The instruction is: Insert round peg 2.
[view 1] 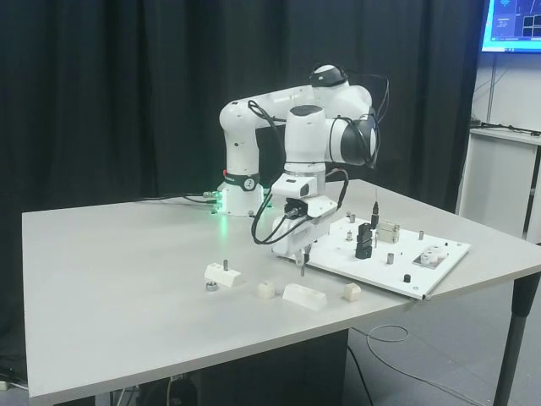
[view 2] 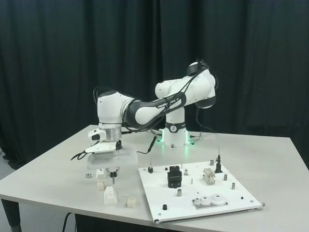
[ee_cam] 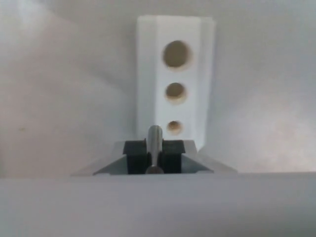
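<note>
My gripper is shut on a thin grey metal round peg, held upright between the black pads. Below it lies a white block with three round holes in a row: large, middle and small. The peg's tip hangs above the block's end, just beside the small hole. In the first room view the gripper hovers a little above that block near the table's front. The second room view shows the gripper over the same block.
A white assembly board with black and grey parts lies right of the gripper. Another white block with a peg, a small ring and two small cubes lie on the grey table.
</note>
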Tool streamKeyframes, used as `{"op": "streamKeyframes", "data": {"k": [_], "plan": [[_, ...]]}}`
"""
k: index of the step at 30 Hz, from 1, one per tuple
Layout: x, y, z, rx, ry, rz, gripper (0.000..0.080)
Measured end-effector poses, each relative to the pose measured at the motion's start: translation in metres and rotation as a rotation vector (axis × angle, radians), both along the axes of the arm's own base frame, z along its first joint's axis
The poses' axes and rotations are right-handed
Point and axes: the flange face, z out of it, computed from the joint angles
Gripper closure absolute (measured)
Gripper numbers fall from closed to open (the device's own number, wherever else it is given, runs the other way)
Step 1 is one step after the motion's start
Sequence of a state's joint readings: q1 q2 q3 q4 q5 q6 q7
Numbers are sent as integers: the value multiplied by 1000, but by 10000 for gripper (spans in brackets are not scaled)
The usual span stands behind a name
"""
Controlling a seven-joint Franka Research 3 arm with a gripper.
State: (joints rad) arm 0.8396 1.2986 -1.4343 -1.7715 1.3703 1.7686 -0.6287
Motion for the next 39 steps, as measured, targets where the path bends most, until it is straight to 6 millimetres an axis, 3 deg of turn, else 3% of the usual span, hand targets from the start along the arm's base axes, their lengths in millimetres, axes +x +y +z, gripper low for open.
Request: {"op": "streamKeyframes", "data": {"k": [21, 39], "plan": [[-58, 54, 29, 53, 41, -9, 741], [-111, 124, 32, 74, 47, -25, 741]]}}
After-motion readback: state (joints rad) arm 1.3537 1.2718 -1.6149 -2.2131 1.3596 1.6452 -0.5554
